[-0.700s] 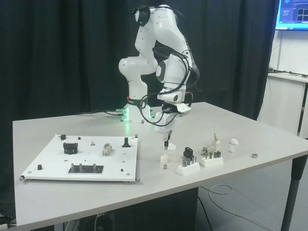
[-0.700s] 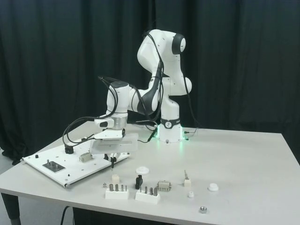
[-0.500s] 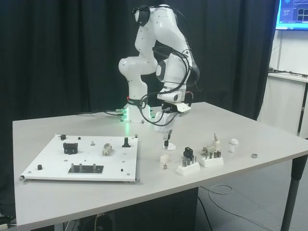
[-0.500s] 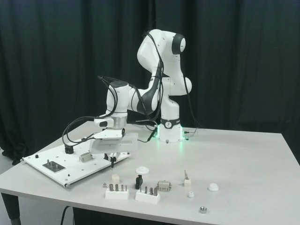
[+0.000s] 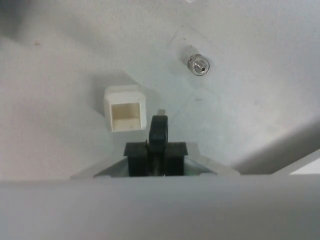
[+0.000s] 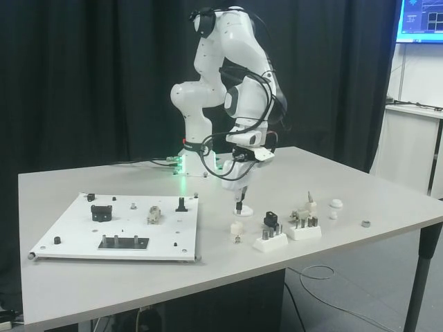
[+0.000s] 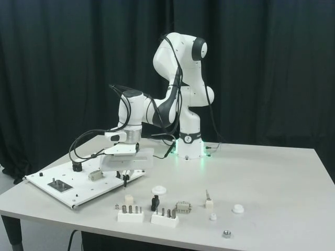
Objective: Insert USB.
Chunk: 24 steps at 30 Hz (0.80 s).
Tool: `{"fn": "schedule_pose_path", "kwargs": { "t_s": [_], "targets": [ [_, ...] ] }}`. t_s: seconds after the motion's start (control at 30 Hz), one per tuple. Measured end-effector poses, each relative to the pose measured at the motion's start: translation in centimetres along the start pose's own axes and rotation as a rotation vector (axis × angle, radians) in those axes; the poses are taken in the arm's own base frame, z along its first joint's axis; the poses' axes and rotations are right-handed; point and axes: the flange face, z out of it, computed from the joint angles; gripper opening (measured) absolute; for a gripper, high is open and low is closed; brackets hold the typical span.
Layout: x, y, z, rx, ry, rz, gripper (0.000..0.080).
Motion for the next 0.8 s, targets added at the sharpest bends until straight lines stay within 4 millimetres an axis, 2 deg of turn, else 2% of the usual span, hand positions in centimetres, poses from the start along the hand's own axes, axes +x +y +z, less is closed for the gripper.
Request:
{"fn": "schedule_pose_path", "kwargs": {
  "t_s": [0.47, 0.8],
  "targets": [
    [0.1, 0.4, -0.1, 0.0, 0.003, 0.029, 0.0064],
    [-0.1, 2.3, 0.0, -0.005, -0.007, 0.084, 0.0064]
  ]
}}
